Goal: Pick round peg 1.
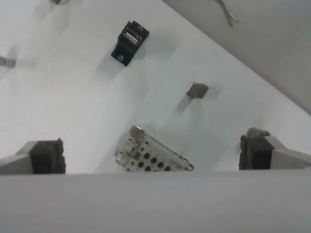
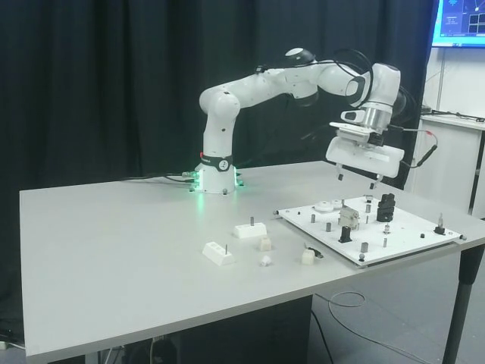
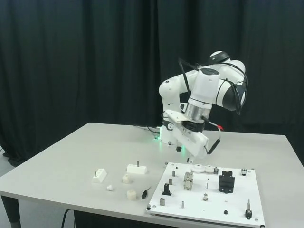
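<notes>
The white Franka arm [image 2: 265,80] is seen reaching out from its base, where green lights glow, over the white assembly board [image 3: 235,207] at the edge of the grey table [image 2: 114,235]. The gripper [image 2: 356,177] is held well above the board, its jaws spread wide and holding nothing; in the wrist view, both black fingertip pads [image 1: 47,156] are seen far apart with only the board between them. Several short upright pegs are set on the board; round peg 1 is possibly the small grey peg [image 2: 327,226] standing near the middle, though which peg is meant cannot be told for certain. A black connector block [image 1: 129,42], a small grey block [image 1: 197,90] and a white multi-hole connector [image 1: 148,156] are shown below the wrist camera. Small white blocks [image 3: 136,169] are scattered on the table beside the board.
</notes>
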Controlling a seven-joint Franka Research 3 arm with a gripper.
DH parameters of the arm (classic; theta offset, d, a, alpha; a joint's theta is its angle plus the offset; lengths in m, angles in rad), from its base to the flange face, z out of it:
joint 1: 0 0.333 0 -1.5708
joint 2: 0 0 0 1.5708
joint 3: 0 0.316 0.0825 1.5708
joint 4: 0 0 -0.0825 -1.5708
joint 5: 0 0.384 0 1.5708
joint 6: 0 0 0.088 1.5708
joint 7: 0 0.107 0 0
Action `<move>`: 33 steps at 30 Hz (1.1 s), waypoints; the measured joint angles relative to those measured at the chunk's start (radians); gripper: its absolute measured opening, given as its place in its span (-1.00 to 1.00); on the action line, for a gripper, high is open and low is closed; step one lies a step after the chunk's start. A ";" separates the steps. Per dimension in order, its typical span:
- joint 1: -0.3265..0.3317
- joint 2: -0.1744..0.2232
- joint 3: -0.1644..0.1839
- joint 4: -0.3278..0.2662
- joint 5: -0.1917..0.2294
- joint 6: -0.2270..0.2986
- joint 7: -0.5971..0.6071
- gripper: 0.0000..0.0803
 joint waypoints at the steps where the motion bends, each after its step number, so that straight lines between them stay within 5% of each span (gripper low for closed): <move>1: 0.004 -0.003 -0.002 -0.005 0.000 0.000 -0.015 0.99; 33: 0.027 -0.012 -0.021 -0.073 0.028 0.026 -0.352 0.99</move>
